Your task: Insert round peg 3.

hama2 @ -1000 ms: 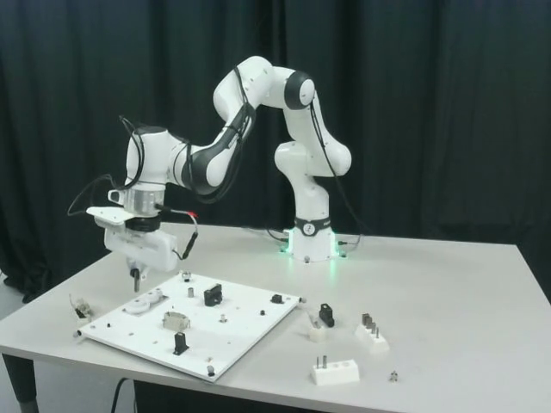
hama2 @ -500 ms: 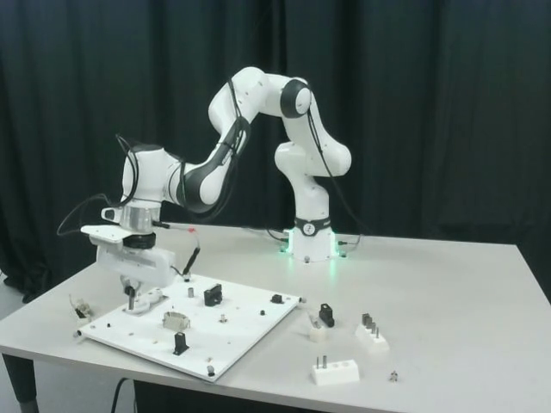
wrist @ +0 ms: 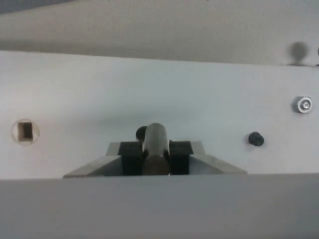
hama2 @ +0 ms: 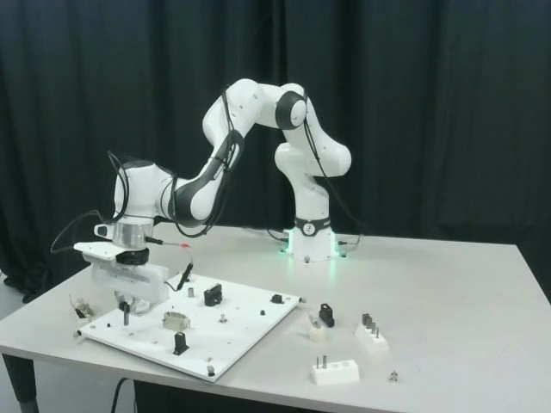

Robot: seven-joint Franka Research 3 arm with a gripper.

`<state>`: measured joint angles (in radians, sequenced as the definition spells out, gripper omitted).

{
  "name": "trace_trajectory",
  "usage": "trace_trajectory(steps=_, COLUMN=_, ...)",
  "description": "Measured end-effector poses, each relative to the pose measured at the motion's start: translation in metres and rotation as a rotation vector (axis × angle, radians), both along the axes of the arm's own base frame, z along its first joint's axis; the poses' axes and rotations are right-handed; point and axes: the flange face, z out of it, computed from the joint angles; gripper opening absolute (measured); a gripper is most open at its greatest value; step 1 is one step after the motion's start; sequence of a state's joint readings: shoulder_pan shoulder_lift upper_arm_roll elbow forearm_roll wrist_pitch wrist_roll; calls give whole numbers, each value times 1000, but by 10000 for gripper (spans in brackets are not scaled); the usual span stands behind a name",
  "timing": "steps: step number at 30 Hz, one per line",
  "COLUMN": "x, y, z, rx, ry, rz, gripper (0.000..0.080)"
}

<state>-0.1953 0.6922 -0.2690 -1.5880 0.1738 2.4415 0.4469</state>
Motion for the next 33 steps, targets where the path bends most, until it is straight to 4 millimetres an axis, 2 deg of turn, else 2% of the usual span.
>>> trace_trajectory(steps=9, x=2, y=-3, z=-12, rx=33, ry=8, rz=-9, gripper=110)
trace_trajectory(steps=33, x=-3, y=-4, z=-25, rx=62, ry=44, rz=-9, gripper=110)
